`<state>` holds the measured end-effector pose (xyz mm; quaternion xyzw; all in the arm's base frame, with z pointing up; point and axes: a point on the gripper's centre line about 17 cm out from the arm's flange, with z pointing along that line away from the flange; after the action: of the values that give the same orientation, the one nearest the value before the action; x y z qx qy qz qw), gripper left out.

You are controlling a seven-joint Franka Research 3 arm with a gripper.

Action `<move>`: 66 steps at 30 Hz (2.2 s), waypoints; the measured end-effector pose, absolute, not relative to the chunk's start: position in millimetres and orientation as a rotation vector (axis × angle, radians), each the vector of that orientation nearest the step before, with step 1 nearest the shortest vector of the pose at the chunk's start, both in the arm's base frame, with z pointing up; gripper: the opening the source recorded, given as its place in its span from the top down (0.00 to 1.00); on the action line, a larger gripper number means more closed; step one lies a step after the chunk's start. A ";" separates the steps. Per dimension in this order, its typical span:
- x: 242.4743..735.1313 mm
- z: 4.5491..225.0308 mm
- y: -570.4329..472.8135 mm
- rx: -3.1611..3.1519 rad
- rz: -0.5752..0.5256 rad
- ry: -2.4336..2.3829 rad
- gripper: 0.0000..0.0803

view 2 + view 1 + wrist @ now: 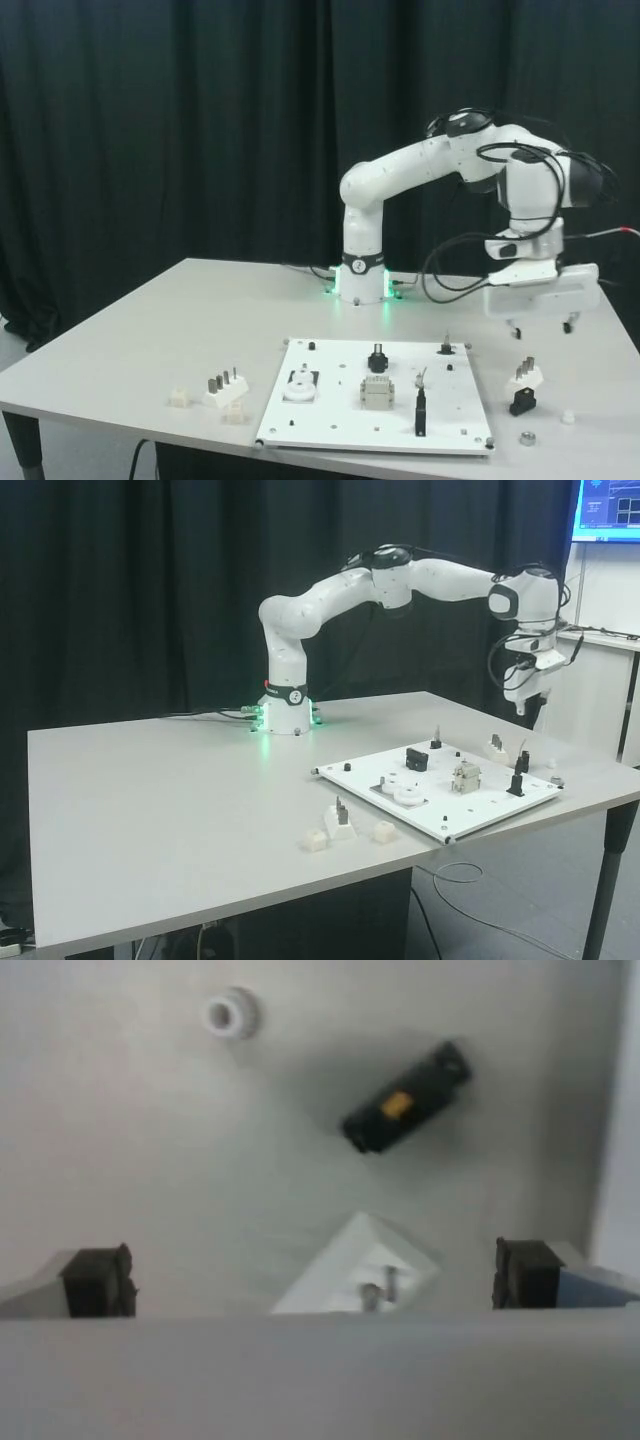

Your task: Pick small gear.

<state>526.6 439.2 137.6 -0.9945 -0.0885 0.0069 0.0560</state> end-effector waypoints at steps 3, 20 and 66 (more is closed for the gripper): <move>525.1 130.6 450.3 -3.024 0.013 -0.284 0.00; 536.0 82.8 480.5 -3.034 -0.048 -0.353 0.00; 563.9 13.2 493.1 -3.047 -0.080 -0.431 0.00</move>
<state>563.9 493.1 13.2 -0.9893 -0.1398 -0.0261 0.0314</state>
